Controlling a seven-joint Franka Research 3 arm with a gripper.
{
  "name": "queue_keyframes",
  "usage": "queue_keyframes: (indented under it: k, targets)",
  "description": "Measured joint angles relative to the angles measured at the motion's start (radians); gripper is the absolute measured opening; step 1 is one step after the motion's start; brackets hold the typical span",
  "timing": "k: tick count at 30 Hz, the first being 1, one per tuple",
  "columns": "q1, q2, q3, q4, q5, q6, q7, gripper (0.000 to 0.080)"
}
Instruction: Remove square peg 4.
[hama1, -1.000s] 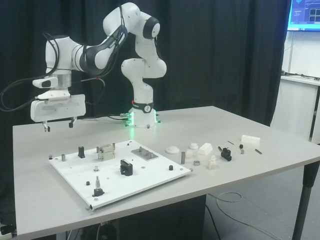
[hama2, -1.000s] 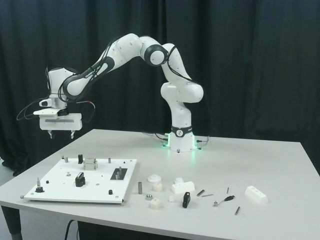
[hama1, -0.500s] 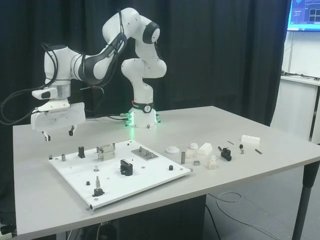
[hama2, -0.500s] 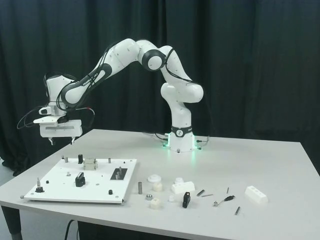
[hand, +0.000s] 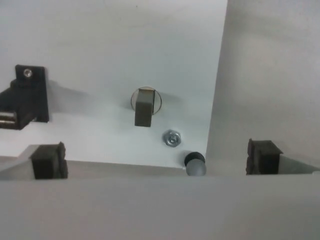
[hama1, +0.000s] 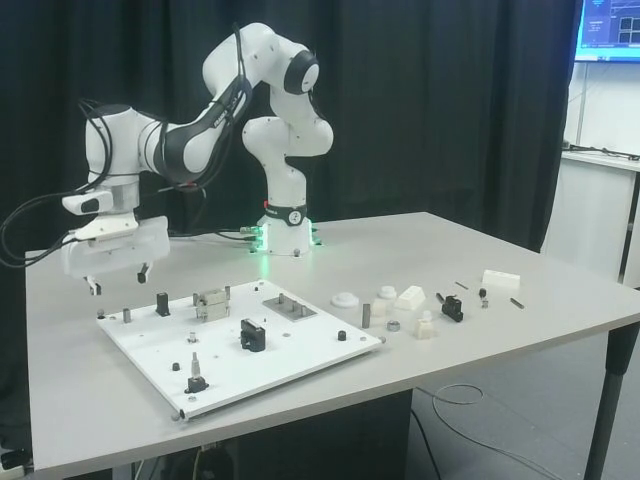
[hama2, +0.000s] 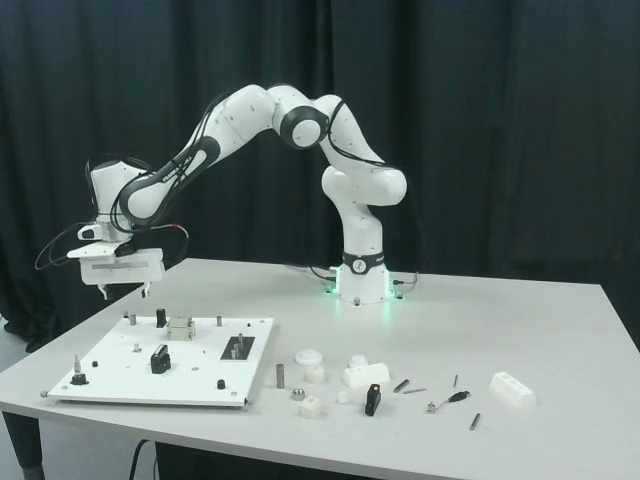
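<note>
Grey table (hama1: 480, 260), black curtain behind. White board (hama1: 280, 345) carried a grey square peg (hand: 144, 107) near its corner. Gripper (hama1: 115, 278) hovered above it, fingers spread, empty.

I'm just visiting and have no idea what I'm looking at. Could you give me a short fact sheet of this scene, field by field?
Machine: white robot arm bolted on a grey table
Hand: hand hangs open and empty above the far corner of the white board
Below the hand: a grey square peg standing upright in the board near its corner, untouched
Beside the peg: a nut and a black foot at the board's corner
Loose on the table: small white parts and pins beside the board
</note>
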Motion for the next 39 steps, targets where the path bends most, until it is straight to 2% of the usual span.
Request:
queue_keyframes:
  k: [23, 39]
  targets:
    - [-0.006, 0.051, 0.001, 0.004, 0.101, 0.038, 0.003, 0.08]
    - [-0.006, 0.073, 0.005, 0.004, 0.123, 0.06, 0.004, 0.08]
